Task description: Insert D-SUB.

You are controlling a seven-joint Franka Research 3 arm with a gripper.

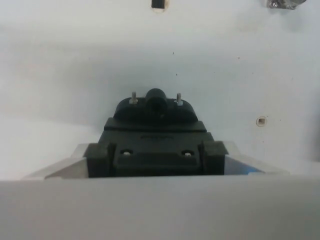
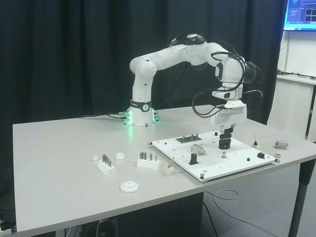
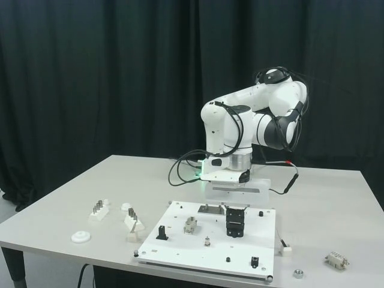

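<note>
Nearest us on the grey table in the second room view lies a white gear, with two white pin blocks just behind it. Beside them we have the white board, carrying a small black bracket and a metal socket. Further in, the gripper hangs over the board, its black fingers clamped on either side of the black D-SUB. Down the wrist view we see the plug's two screws (thin metal ones) pointing at bare board. In the first room view the D-SUB sits just above the board, whether touching we cannot tell. Behind it a grey plate lies flat. Far back, the arm's base glows green against the black curtain.
</note>
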